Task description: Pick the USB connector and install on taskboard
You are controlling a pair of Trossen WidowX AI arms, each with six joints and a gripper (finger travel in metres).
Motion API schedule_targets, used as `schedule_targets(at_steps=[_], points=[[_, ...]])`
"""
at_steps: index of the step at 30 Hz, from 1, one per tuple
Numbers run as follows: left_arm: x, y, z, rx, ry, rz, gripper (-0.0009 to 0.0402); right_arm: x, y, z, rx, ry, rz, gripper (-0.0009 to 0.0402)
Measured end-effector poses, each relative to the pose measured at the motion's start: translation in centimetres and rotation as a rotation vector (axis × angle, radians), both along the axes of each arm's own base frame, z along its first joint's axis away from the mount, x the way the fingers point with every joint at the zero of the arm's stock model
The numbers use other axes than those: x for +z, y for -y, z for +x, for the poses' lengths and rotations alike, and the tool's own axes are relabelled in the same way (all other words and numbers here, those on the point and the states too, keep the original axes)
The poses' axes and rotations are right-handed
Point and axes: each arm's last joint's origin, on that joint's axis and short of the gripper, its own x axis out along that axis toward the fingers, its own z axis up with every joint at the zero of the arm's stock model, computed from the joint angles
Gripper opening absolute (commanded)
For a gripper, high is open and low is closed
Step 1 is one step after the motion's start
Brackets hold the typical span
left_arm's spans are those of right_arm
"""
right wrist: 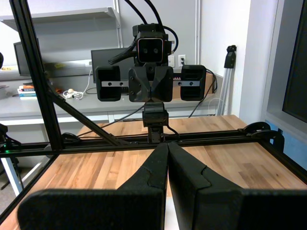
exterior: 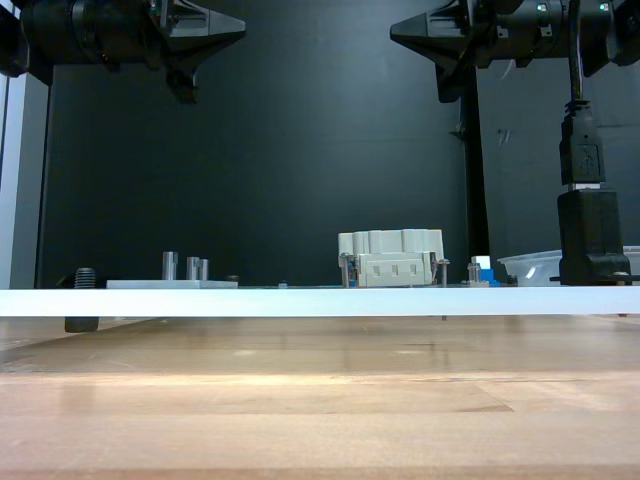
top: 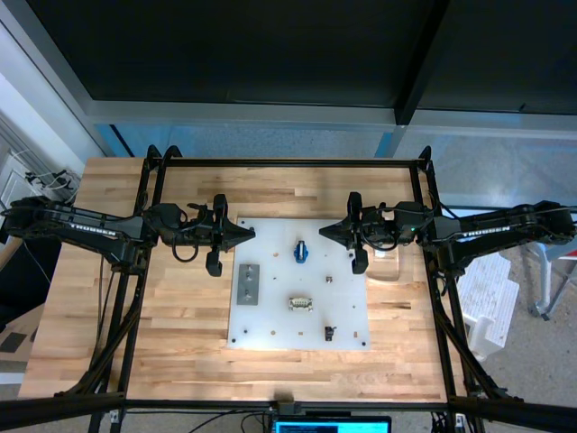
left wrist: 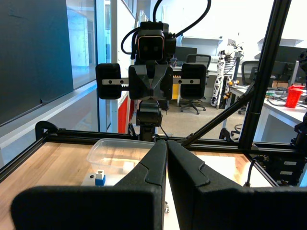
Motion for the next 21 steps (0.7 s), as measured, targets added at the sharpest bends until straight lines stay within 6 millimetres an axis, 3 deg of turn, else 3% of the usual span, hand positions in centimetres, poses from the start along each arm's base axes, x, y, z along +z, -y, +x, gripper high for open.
schedule_targets(at_steps=[21], points=[[0.00, 0.00, 0.00, 0.000, 0.000, 0.000, 0.0000, 0.69, 0.00, 0.15, 0.000, 0.008, 0.000, 0.0000]])
